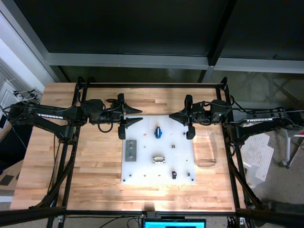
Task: Pick the 16mm bar and install on taskboard
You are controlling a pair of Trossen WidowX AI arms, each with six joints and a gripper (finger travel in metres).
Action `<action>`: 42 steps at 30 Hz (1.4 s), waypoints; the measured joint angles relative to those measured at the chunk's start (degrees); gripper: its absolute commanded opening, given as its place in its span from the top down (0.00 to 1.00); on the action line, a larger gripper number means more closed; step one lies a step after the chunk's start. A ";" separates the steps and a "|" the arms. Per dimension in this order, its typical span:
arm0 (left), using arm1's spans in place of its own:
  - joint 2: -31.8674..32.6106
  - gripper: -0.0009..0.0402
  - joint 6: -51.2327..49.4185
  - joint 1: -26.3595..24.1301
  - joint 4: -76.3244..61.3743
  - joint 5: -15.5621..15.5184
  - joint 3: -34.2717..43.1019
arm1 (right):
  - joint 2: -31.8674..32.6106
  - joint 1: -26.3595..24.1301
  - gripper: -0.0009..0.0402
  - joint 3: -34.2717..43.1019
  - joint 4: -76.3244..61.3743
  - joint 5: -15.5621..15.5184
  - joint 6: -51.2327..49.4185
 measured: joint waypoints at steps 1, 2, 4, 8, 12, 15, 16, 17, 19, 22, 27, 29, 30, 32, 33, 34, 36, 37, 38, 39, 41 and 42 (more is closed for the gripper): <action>0.00 0.66 -0.02 0.00 -0.15 0.00 0.00 | 0.00 0.00 0.98 0.00 -0.02 0.00 0.02; 0.00 0.66 0.00 0.00 -0.33 0.00 0.00 | 0.00 0.00 0.98 0.00 -0.02 0.00 0.02; 0.00 0.67 0.00 -0.02 -0.50 0.00 0.00 | 0.00 0.00 0.98 0.00 -0.02 -0.02 0.02; 0.00 0.71 1.64 -0.04 -0.52 1.53 0.00 | 0.00 0.00 0.98 0.00 -0.07 0.00 0.02; -0.09 0.77 2.12 -0.04 -0.52 4.46 -0.02 | 0.00 0.00 0.98 0.00 -0.07 0.00 0.02; -0.39 0.82 2.12 -0.11 -0.50 4.55 -0.11 | 0.00 0.00 0.98 0.00 -0.09 0.00 0.02; -0.55 0.84 2.10 -0.13 -0.26 4.50 -0.22 | 0.00 0.00 0.98 0.00 -0.09 0.00 0.02; -0.76 0.85 2.10 -0.15 -0.28 4.39 -0.48 | 0.00 0.00 0.98 0.00 -0.11 0.00 0.02; -1.36 0.87 2.12 -0.15 0.07 4.17 -1.09 | 0.00 0.00 0.98 0.00 -0.15 0.00 0.02; -2.89 0.90 2.05 -0.15 2.45 4.15 -2.95 | 0.00 0.00 0.98 0.00 -0.48 0.00 0.02; -4.15 0.99 2.10 -0.15 4.17 5.14 -4.79 | 0.00 0.00 0.98 0.00 -1.31 0.00 0.04; -4.15 0.97 2.10 -0.13 4.02 5.92 -5.09 | 0.00 0.00 0.98 0.00 -1.66 0.00 0.02; -4.15 0.98 2.14 -0.15 4.09 6.01 -5.20 | 0.00 0.00 0.98 0.00 -1.68 0.00 0.02; -4.15 0.98 2.16 -0.15 4.55 5.73 -5.81 | 0.00 0.00 0.98 0.00 -1.77 0.00 0.02; -4.15 0.98 2.16 -0.13 5.29 5.35 -6.38 | 0.00 0.00 0.98 0.00 -1.79 0.00 0.02; -4.15 0.98 2.16 -0.13 6.16 5.14 -7.06 | 0.00 0.00 0.98 0.00 -1.79 0.00 0.04; -4.15 0.98 2.16 -0.11 8.02 4.98 -8.46 | 0.00 0.00 0.98 0.00 -1.81 0.00 0.04; -4.15 0.98 2.16 -0.11 8.41 4.98 -8.81 | 0.02 0.00 0.98 0.00 -1.81 0.00 0.04; -4.15 0.98 2.16 -0.11 8.59 4.96 -9.01 | 0.04 0.00 0.98 0.00 -1.81 0.00 0.04; -4.15 0.98 2.16 -0.11 8.50 4.96 -9.09 | 0.07 0.00 0.98 0.00 -1.81 0.00 0.04; -4.15 0.98 2.16 -0.11 8.26 4.96 -9.09 | 0.07 0.00 0.98 0.00 -1.81 0.00 0.02; -4.15 0.98 2.16 -0.11 8.24 4.96 -9.09 | 0.07 0.00 0.98 0.00 -1.81 0.00 0.04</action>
